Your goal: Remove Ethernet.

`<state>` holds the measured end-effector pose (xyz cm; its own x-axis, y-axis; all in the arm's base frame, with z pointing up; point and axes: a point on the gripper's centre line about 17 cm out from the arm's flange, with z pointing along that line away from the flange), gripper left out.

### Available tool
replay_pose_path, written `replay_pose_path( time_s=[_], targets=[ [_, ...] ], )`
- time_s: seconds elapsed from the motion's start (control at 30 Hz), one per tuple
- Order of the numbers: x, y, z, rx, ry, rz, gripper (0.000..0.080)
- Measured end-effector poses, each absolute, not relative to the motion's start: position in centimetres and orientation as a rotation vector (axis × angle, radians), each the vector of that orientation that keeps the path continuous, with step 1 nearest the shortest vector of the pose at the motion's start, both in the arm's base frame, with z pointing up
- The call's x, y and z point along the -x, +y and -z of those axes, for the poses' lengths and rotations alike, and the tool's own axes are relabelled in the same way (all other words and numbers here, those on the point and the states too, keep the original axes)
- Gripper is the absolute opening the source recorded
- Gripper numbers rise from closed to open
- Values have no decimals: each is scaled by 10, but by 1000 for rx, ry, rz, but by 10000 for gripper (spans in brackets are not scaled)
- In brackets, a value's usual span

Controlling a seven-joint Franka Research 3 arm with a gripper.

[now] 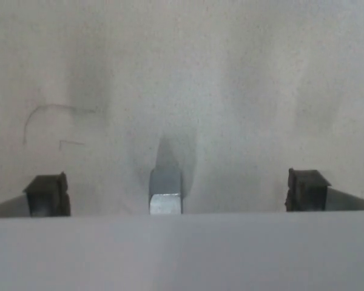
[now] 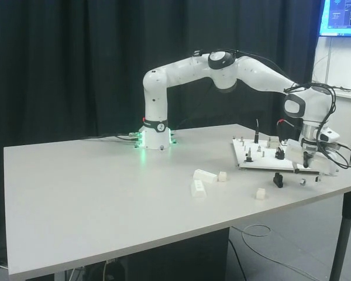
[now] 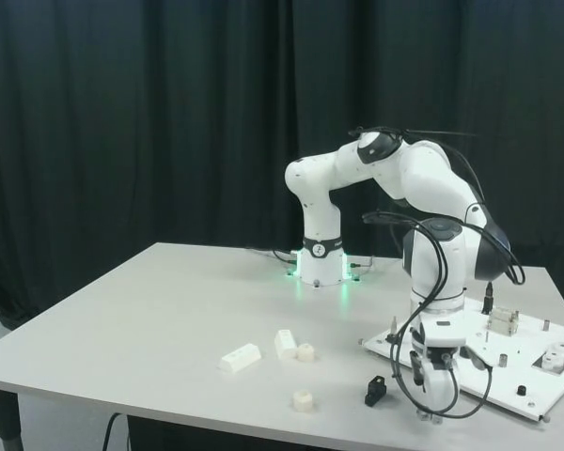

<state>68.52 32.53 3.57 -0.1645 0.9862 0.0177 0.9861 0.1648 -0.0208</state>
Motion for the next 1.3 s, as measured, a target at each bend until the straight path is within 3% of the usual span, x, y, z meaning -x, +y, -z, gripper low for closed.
replay_pose_path(
  time_s=[1.3],
  targets=[
    [-691,323,-68,2193,-2235,3,800]
  ],
)
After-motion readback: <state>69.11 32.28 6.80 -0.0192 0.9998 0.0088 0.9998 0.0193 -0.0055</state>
